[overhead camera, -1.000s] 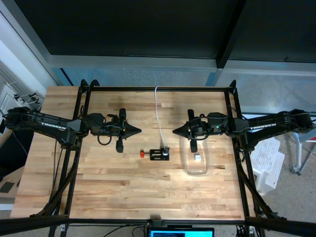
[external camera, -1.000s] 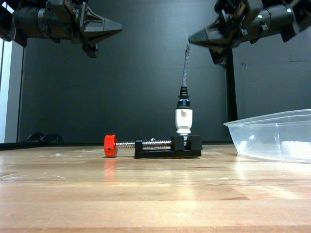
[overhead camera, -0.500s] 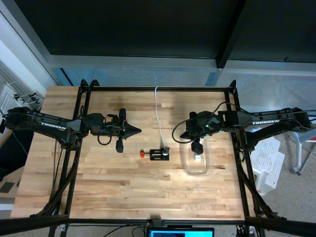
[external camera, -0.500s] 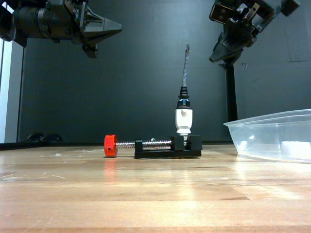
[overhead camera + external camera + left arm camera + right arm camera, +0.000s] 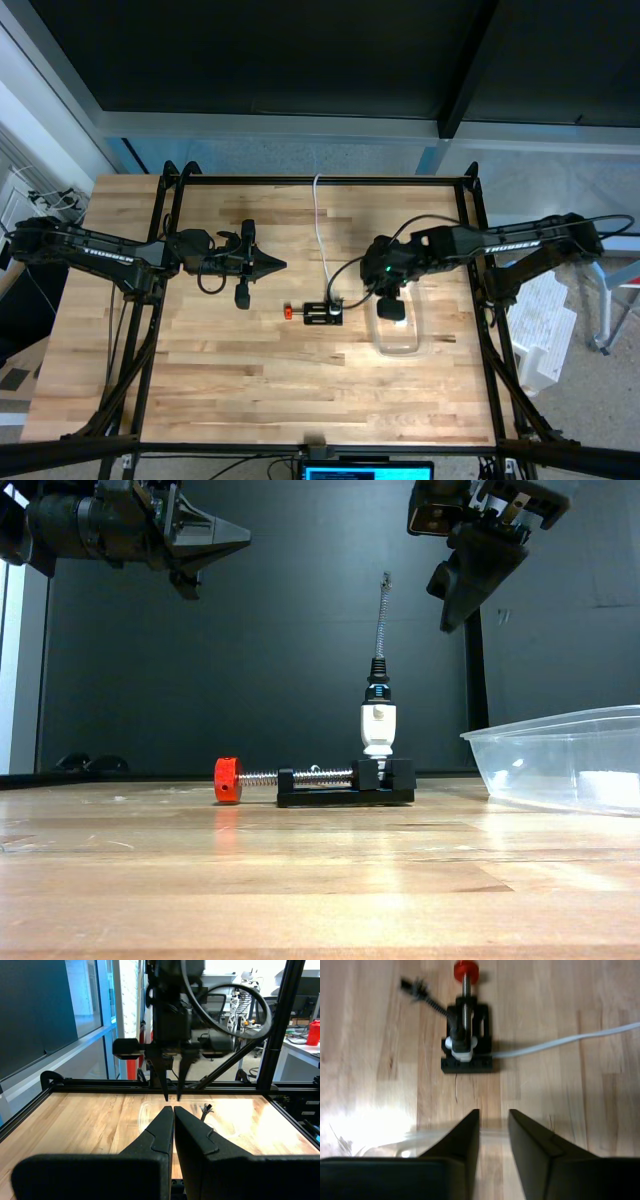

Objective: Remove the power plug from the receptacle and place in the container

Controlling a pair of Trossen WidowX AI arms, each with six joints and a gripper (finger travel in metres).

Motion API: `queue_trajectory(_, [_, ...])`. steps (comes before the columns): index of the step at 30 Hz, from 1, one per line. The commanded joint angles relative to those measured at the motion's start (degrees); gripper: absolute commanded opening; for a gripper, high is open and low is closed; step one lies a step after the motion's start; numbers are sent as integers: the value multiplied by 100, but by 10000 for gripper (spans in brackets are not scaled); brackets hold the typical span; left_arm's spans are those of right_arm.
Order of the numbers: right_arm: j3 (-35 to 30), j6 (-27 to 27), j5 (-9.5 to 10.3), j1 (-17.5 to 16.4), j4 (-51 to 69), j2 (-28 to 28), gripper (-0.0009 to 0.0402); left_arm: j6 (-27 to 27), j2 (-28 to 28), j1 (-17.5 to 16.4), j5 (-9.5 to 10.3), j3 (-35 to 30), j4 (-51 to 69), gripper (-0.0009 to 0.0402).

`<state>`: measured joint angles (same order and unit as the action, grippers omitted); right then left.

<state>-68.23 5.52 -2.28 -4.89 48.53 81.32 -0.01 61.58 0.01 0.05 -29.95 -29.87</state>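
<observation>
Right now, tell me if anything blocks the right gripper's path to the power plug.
Nothing visible does. The right gripper hangs open, above and beside the power plug standing in the receptacle. The left gripper hovers shut, high at left.

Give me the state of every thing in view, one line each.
power plug: seated upright in the receptacle.
receptacle: clamped in the vise.
container: on the table, plug not inside.
left claw: shut, empty, raised at the left.
right claw: open, empty, raised by the container's edge.
</observation>
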Motion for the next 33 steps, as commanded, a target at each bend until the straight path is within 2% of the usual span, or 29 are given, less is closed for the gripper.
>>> queue_trajectory(1, [-310, 15, -120, -101, 205, 323, 138, 0, 2, 0, -2, 0, 0, 0])
queue_trajectory(7, [-730, 164, -120, -155, 232, 798, 209, 0, 2, -2, -2, 0, 0, 0])
queue_trajectory(12, [-1003, 168, -118, -192, 243, 1182, 238, 0, 2, -2, 0, 0, 0, 0])
queue_trajectory(33, [-1882, 282, -116, -264, 352, 2356, 240, 0, 2, -2, 0, 0, 2, 0])
